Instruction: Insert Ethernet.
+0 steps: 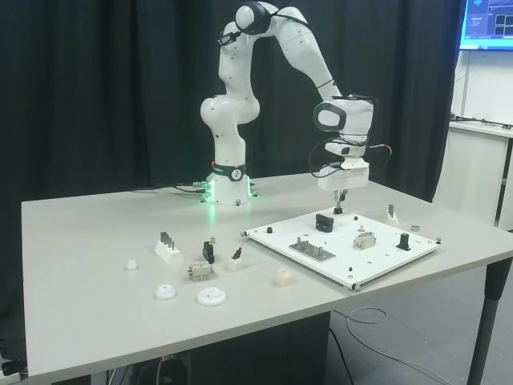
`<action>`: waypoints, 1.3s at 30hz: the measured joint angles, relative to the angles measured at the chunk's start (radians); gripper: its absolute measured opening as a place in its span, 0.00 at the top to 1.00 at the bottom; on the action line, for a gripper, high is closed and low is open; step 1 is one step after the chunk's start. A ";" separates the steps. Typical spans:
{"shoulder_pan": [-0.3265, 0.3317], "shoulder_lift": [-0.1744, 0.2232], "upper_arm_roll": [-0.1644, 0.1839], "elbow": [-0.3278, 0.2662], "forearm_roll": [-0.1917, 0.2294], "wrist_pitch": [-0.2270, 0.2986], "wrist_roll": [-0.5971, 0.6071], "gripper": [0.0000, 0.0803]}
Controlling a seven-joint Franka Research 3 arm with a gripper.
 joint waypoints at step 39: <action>0.000 0.000 0.002 0.001 -0.003 -0.008 -0.368 0.89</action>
